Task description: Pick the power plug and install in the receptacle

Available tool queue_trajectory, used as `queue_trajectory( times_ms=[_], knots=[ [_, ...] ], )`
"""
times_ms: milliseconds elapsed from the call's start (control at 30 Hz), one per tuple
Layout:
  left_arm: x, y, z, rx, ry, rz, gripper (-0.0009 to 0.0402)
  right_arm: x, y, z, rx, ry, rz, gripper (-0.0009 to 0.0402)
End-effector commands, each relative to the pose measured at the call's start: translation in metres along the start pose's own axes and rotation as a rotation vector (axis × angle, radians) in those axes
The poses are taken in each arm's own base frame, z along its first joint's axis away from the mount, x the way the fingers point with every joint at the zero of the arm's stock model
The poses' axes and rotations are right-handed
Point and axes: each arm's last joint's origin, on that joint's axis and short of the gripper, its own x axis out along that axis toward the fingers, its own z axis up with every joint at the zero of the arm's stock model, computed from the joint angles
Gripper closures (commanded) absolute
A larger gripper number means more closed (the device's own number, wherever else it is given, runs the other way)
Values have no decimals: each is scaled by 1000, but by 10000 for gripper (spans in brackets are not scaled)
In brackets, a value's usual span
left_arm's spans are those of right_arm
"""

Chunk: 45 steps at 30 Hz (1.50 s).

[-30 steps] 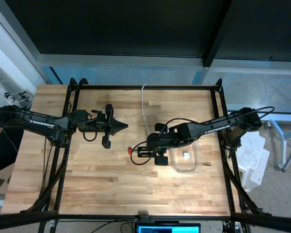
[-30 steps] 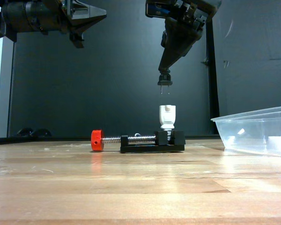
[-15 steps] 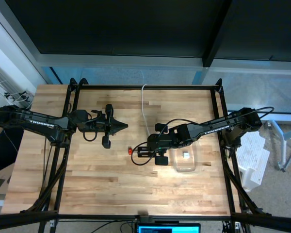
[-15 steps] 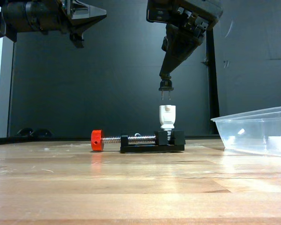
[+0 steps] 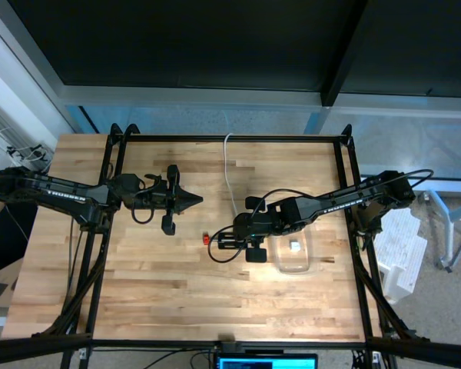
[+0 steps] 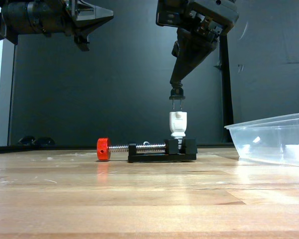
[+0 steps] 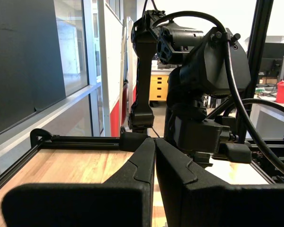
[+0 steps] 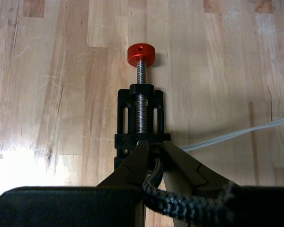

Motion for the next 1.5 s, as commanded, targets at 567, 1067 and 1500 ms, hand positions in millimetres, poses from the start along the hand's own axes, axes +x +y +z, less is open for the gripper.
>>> queue_trajectory(
  times_ms=[567,1067,1500],
  knots=[
    [0,0,0,0,0,0,393,1,0,-1,-4,1,-1,393],
    [0,0,0,0,0,0,393,3,0,-2,-22,2,-2,393],
    [0,0,0,0,0,0,393,8,0,-6,-27,-1,-1,393]
  ],
)
